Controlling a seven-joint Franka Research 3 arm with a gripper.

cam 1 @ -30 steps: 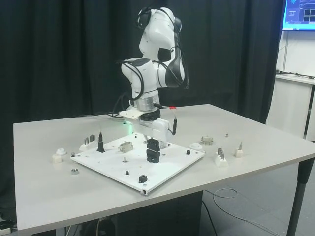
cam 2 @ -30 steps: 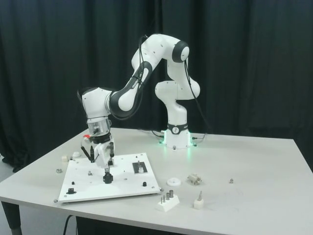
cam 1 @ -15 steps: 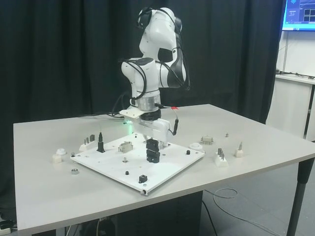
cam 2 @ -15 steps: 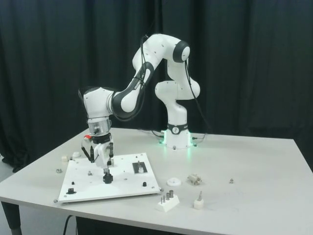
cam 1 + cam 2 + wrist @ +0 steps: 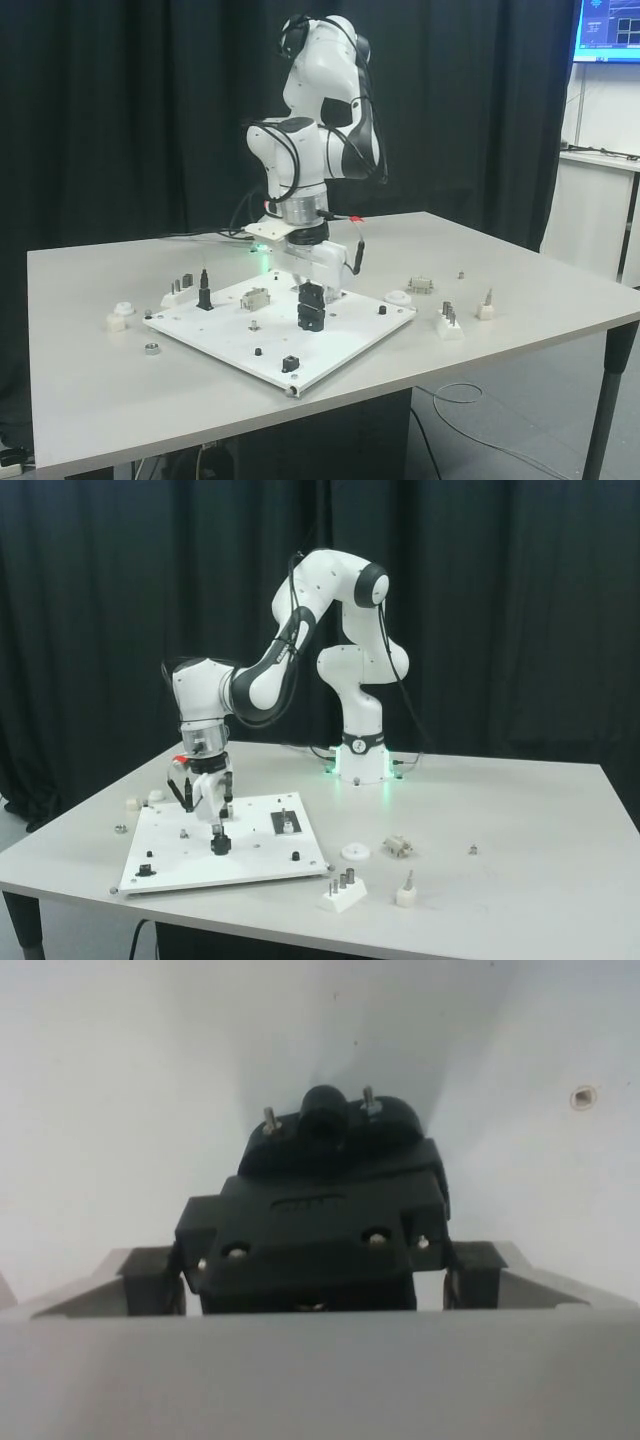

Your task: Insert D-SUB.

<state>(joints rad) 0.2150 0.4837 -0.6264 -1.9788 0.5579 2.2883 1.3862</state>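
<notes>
The black D-SUB connector (image 5: 315,1230) is clamped between my fingers (image 5: 478,1272), screws pointing down at the white board (image 5: 120,1080). My gripper (image 5: 309,293) is shut on it, holding the D-SUB connector (image 5: 310,316) upright over the middle of the white board (image 5: 345,345), at or just above its surface. The second room view shows the same gripper (image 5: 217,827) and D-SUB connector (image 5: 218,844) over the board (image 5: 255,865). A grey socket (image 5: 255,297) sits on the board a short way off, also seen as the grey socket (image 5: 285,823).
A black post (image 5: 204,290) and a small black part (image 5: 290,362) stand on the board. Around it lie white holders (image 5: 449,322), a white disc (image 5: 398,296), a grey connector (image 5: 419,285) and a nut (image 5: 152,348). The arm's base (image 5: 362,765) stands behind.
The arm's wrist and elbow links have risen slightly and shifted a little. The gripper, still holding the connector, is a touch higher over the same spot.
</notes>
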